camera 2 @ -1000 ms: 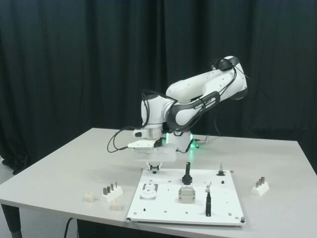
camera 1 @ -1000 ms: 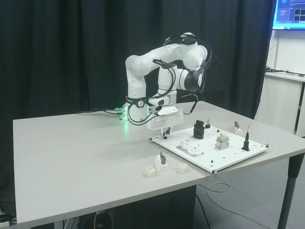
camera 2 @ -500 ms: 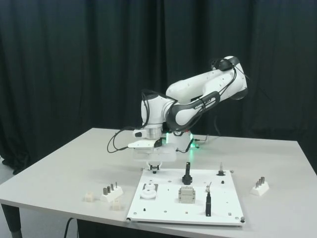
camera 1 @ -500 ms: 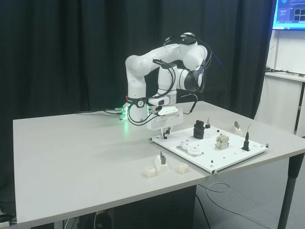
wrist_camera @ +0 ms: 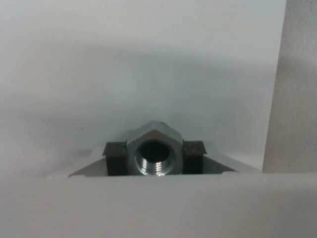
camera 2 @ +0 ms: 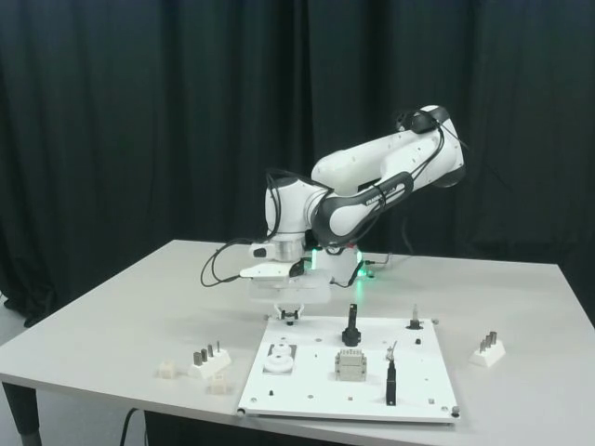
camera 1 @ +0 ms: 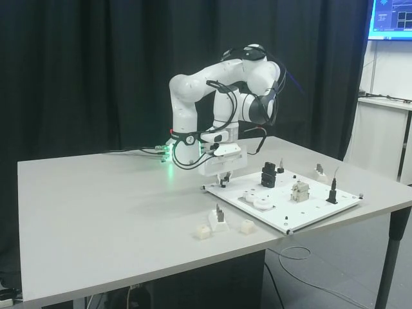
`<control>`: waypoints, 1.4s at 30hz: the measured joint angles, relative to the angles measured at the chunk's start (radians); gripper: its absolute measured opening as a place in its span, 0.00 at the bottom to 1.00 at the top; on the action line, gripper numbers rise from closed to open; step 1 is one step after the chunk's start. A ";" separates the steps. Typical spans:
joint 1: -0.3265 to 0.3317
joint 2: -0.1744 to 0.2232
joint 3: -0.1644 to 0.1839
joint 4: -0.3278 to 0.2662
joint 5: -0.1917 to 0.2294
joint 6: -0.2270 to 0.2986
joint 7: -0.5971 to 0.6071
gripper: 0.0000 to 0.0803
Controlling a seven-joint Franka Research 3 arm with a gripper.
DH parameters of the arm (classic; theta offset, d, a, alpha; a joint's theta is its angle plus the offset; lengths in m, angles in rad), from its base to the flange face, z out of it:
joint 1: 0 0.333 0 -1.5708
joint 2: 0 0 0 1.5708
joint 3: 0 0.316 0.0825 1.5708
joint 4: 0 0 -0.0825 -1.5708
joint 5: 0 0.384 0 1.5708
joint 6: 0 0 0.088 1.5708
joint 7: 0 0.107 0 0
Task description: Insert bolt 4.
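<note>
gripper (wrist_camera: 154,157): shut narrowly on a hexagonal threaded metal piece, which is gripped between the two black pads (wrist_camera: 114,157); in the wrist view a threaded bore is seen end-on.
bolt (wrist_camera: 153,152): held in the gripper, low over the near-left corner of the white board (camera 2: 418,372) as the second room view shows it; whether it touches the board cannot be told.
progress: the piece is judged to have been picked up and brought to the board; seating and release are judged still to be done.
board edge: just beside the gripper in the wrist view, where white gives way to the grey table (camera 1: 96,206); little margin is left on that side.
beyond the gripper, on the board: white round parts (camera 2: 278,358), a black upright fitting (camera 2: 350,327) and a grey block (camera 2: 350,364) are set well apart from it.
off the board: a small white holder with pins (camera 2: 209,360) is seen on the table, near but clear of the gripper.
open room: free space is judged ample above, narrow only toward the black fitting.
</note>
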 joint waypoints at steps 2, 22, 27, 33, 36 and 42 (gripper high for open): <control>0.000 -0.001 0.001 -0.001 0.000 0.000 -0.002 0.28; 0.000 -0.001 0.001 -0.002 0.002 0.000 0.003 0.28; 0.000 -0.001 0.000 -0.004 0.007 -0.002 0.066 0.28; 0.001 -0.001 0.000 -0.004 0.007 -0.003 0.149 0.28; 0.002 -0.001 0.000 -0.004 0.007 -0.003 0.196 0.28; 0.002 -0.001 0.000 -0.003 0.007 -0.003 0.297 0.28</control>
